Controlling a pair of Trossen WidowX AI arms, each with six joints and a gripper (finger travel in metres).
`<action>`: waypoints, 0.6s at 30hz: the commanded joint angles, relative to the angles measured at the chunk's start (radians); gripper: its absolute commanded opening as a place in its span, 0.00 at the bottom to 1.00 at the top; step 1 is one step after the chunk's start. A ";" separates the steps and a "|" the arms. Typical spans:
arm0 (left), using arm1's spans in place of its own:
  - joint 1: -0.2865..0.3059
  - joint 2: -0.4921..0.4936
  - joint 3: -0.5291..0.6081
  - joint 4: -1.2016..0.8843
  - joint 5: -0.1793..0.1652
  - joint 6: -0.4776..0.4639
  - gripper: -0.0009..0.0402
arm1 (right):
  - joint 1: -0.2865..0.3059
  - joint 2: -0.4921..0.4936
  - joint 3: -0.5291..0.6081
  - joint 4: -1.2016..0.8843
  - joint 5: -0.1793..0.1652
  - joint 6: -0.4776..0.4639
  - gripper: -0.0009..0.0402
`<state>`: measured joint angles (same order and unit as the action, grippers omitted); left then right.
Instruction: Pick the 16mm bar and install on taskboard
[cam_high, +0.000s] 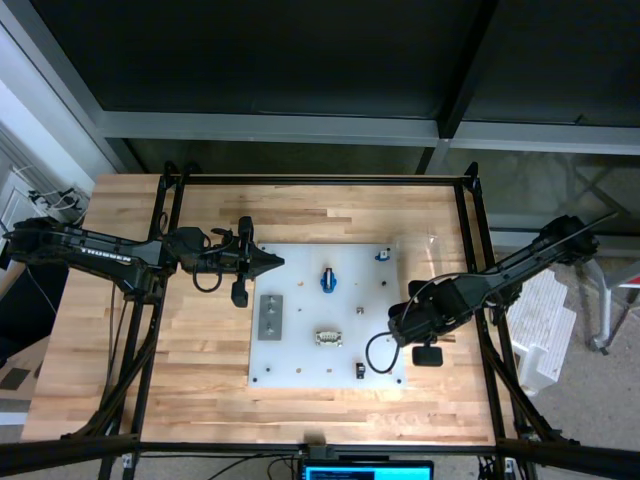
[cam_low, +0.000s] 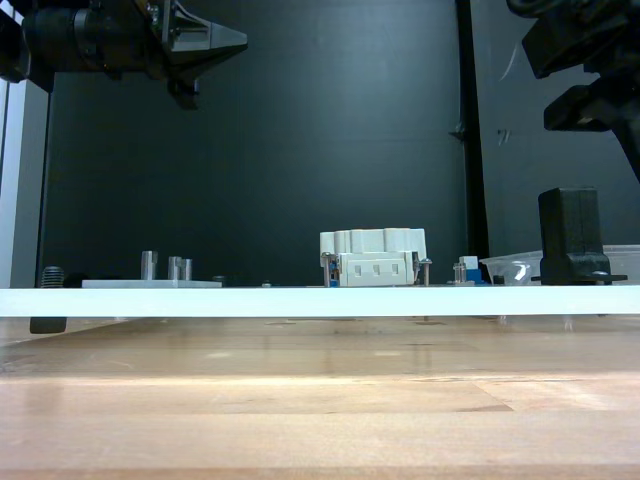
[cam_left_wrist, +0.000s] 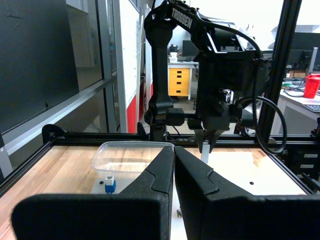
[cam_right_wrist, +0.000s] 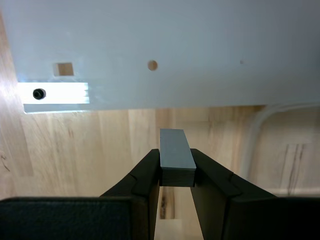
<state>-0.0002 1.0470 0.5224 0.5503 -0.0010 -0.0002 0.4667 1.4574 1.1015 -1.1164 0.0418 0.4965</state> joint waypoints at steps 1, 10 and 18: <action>0.000 0.000 0.000 0.000 0.000 0.000 0.02 | 0.019 0.028 0.028 0.000 0.011 0.013 0.03; 0.000 0.000 0.000 0.000 0.000 0.000 0.02 | 0.069 0.126 0.114 -0.005 0.019 0.035 0.03; 0.000 0.000 0.000 0.000 0.000 0.000 0.02 | 0.096 0.202 0.179 -0.010 0.019 0.054 0.03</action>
